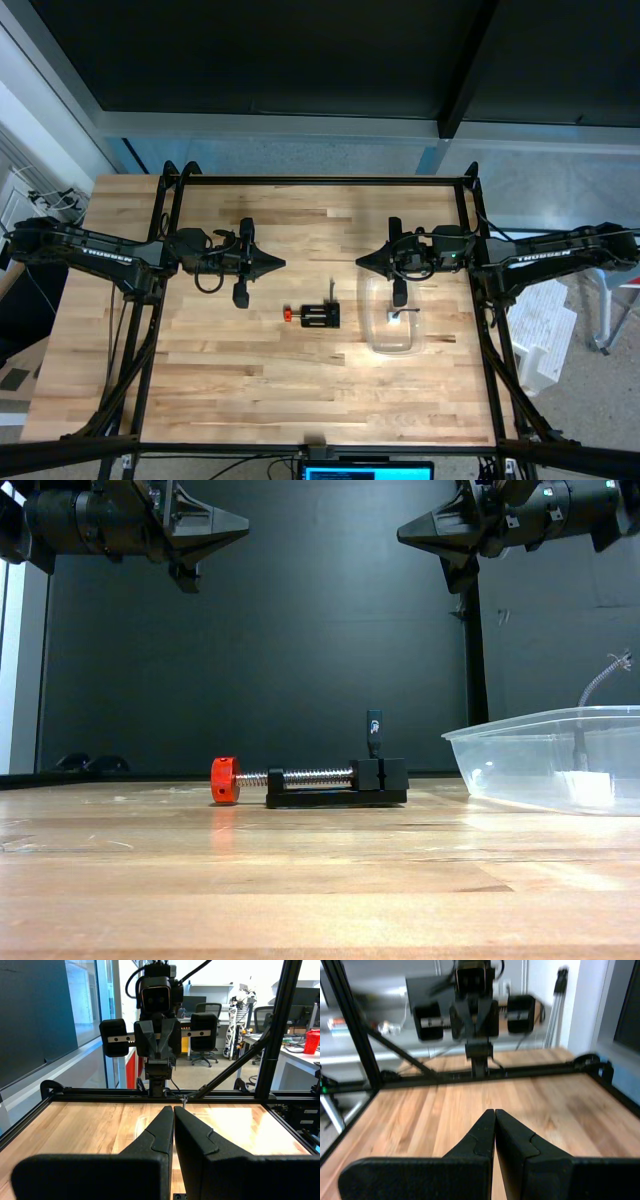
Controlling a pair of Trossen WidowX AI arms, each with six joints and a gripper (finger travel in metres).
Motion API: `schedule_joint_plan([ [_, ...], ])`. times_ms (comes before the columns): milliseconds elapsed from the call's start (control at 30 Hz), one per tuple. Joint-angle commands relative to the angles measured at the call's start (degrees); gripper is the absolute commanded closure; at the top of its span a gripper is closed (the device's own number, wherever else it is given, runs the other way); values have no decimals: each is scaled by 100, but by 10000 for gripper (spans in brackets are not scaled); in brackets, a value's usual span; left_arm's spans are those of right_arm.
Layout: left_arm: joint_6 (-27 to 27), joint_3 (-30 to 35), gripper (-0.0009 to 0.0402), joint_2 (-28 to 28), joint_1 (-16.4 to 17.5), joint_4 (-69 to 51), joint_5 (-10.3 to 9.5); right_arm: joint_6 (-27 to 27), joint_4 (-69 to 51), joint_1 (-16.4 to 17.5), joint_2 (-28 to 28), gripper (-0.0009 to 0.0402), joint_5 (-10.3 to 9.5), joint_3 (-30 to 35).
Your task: Pick the USB-C connector and install on taskboard
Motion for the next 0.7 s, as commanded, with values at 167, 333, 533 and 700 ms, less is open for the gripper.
schedule_joint_plan([
  [167, 2, 0, 393, 0, 0, 2, 2, 168, -2277, 35, 13, 393, 4, 787],
  [333, 2, 0, 393, 0, 0, 2, 2, 538, -3110, 55, 48, 393, 0, 1005],
  [533, 2, 0, 393, 0, 0, 2, 2, 811, -4063, 122, 157, 393, -2, 1248],
  [700, 2, 0, 393, 0, 0, 2, 2, 938, -4806, 173, 308, 393, 4, 1547],
])
